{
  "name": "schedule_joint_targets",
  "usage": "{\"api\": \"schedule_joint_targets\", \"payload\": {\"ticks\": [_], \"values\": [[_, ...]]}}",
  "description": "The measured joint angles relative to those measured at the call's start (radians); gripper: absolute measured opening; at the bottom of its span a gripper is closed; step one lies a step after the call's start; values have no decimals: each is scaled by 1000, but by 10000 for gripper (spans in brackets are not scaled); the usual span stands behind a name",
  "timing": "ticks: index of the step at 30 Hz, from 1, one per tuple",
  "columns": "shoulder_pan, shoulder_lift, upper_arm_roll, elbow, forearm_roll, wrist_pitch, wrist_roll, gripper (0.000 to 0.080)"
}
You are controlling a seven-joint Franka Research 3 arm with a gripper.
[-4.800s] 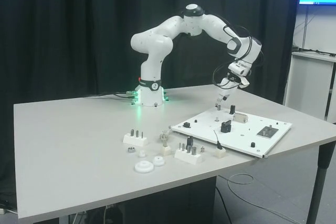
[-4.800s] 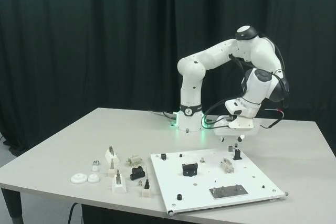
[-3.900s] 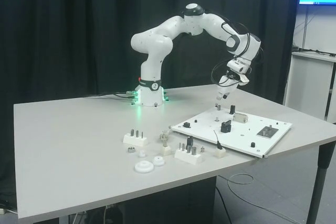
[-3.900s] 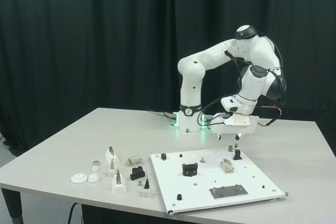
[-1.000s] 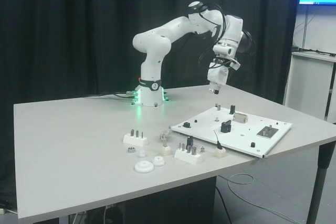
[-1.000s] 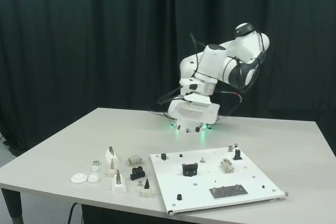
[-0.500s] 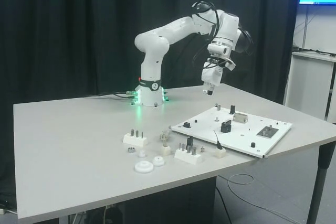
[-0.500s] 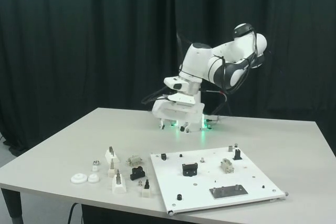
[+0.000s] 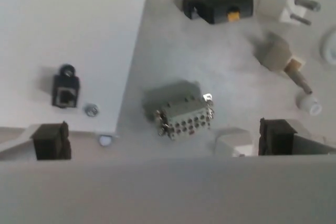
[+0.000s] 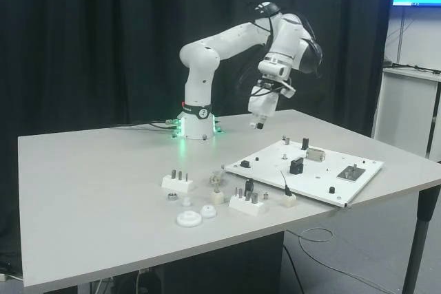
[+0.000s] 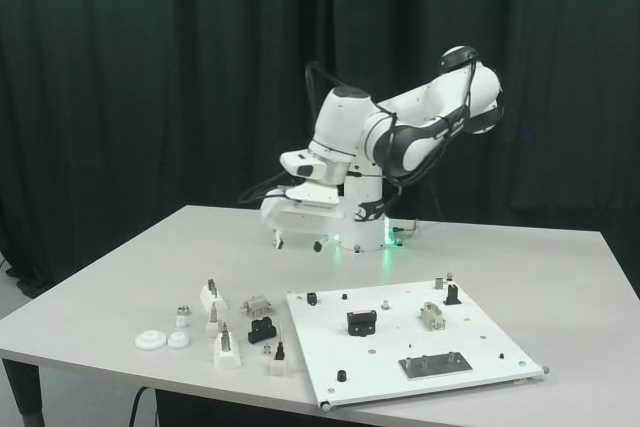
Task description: Pick square peg 3.
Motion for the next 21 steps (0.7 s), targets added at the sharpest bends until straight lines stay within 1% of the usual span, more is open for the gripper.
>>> {"api": "schedule_joint_targets", "payload": {"ticks": [8, 11, 14, 21], "values": [[-65, 0, 7, -3, 8, -6, -84, 800], [-89, 0, 10, -6, 18, -11, -121, 800], [-106, 0, 11, -11, 27, -15, -148, 800], [-137, 0, 11, -27, 30, -16, -182, 800]]}}
